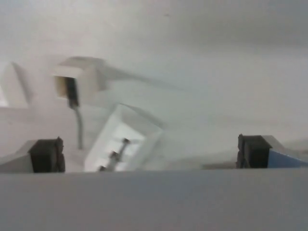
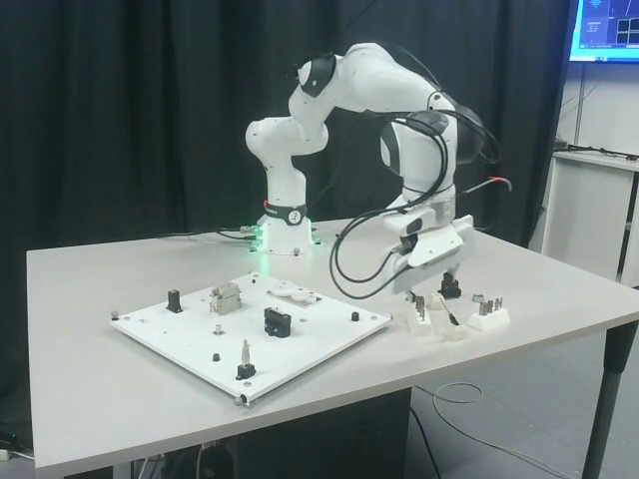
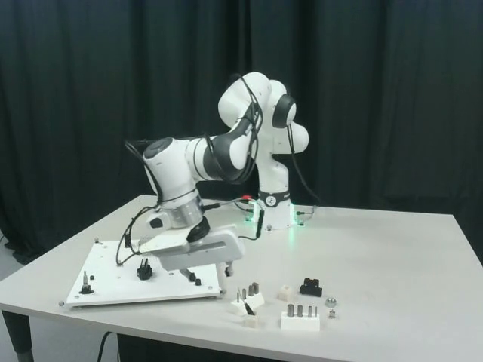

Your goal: Pick USB.

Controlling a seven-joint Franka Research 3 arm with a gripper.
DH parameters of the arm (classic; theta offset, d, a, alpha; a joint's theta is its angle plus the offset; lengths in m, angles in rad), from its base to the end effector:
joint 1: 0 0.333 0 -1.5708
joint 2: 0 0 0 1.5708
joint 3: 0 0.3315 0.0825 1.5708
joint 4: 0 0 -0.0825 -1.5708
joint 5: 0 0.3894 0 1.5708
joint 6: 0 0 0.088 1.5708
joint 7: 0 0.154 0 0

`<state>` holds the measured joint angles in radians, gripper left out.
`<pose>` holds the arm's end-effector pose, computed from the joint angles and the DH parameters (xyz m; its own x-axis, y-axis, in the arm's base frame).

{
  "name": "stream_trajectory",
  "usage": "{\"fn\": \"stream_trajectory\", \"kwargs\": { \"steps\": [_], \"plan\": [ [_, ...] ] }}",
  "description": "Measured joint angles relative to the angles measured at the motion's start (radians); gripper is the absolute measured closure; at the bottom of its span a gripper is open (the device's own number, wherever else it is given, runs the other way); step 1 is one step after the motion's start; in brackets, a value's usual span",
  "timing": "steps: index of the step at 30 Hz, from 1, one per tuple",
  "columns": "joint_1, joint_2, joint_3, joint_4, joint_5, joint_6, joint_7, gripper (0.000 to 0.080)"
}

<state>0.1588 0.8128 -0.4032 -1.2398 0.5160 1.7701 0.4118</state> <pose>0.7335 -0.0485 0.2512 0.7215 -0.6348 -0.2765 -0.6749 -0.7340 -0.0757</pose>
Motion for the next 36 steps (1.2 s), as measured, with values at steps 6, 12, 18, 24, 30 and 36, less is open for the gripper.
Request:
{"fn": "stream_trajectory", "kwargs": {
  "steps": [6, 12, 18, 24, 30, 36],
  "plan": [
    [0.025, -0.008, 0.0, -0.034, 0.041, 0.026, 0.0, 0.0003],
    [0.048, -0.018, 0.0, -0.074, 0.073, 0.051, 0.0, 0.0003],
    [0.075, -0.029, 0.0, -0.117, 0.095, 0.081, 0.0, 0.0003],
    [0.107, -0.041, 0.0, -0.17, 0.107, 0.135, 0.0, 0.0003],
    [0.134, -0.052, -0.001, -0.216, 0.107, 0.192, 0.0, 0.0003],
    [0.157, -0.06, -0.011, -0.253, 0.107, 0.235, 0.0, 0.0003]
  ]
}}
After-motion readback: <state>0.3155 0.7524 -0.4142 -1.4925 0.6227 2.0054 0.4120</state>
